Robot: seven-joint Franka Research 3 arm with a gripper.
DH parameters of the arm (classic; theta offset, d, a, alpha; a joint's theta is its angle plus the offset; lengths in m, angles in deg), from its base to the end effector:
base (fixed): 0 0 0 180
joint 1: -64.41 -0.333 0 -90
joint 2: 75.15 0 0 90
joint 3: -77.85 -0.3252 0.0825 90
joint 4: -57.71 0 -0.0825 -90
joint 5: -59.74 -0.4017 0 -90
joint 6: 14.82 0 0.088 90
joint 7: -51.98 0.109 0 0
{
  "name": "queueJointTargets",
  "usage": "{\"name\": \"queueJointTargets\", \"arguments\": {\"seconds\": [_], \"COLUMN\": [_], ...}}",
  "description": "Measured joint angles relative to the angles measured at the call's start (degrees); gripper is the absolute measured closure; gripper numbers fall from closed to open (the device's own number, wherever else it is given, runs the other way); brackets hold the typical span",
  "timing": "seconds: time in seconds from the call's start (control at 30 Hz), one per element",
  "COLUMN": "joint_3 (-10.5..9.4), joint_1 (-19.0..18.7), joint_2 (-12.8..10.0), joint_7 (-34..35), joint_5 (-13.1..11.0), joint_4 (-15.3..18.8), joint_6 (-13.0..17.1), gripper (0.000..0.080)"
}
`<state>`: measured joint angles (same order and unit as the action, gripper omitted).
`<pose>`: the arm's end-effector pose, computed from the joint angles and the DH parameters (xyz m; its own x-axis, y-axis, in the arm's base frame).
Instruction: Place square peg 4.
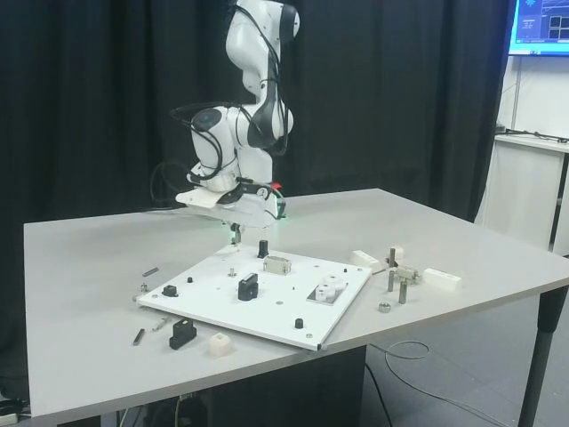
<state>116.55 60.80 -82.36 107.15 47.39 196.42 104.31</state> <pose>0.3707 -0.2541 0.2342 -0.2040 -0.9379 -0.2808 -0.9411 0.1088 0.3201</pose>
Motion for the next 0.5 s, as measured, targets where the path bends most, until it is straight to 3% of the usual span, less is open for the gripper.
{"name": "queueJointTargets", "arguments": {"seconds": [0.5], "joint_3": [-0.01], "joint_1": [-0.1], "joint_2": [2.0], "joint_7": [1.8], "joint_5": [2.2], "joint_4": [-0.1], "joint_6": [0.0], "gripper": [0.0708]}}
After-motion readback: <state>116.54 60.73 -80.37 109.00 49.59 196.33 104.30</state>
